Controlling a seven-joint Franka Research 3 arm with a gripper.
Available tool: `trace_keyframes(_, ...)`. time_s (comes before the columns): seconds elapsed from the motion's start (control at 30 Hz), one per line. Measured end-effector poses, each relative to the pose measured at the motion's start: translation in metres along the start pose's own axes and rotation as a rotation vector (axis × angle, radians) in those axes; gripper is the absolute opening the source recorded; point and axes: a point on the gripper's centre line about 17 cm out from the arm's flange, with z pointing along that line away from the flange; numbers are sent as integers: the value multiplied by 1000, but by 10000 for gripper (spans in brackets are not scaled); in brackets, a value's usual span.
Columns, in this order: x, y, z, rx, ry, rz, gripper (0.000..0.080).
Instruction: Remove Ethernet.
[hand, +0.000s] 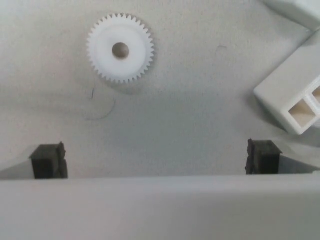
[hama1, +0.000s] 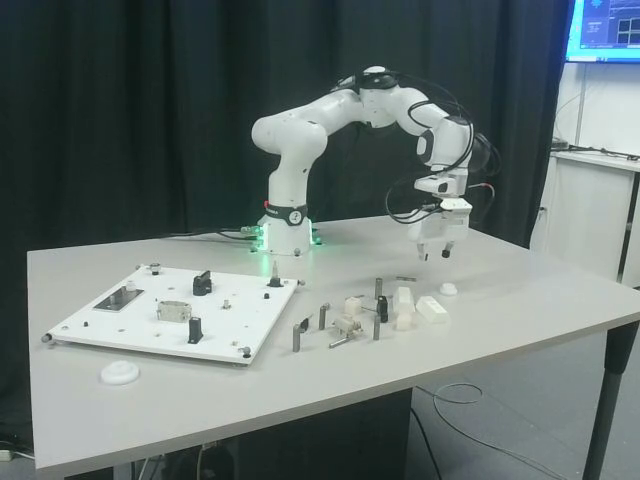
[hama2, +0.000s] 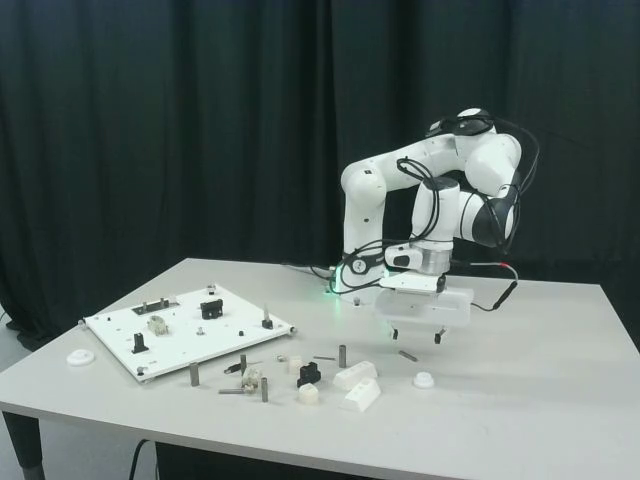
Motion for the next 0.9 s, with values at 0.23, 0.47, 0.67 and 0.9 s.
trace_keyframes(0.23,0,0,0,-1,0,-2,800)
trace_keyframes(0.47,0,1,-1,-8,-3,-7,800)
trace_keyframes(0.67,-2,10,-2,-37,-18,-17,800)
trace_keyframes(0.9,-7,33,-8,-92,-47,-51,800)
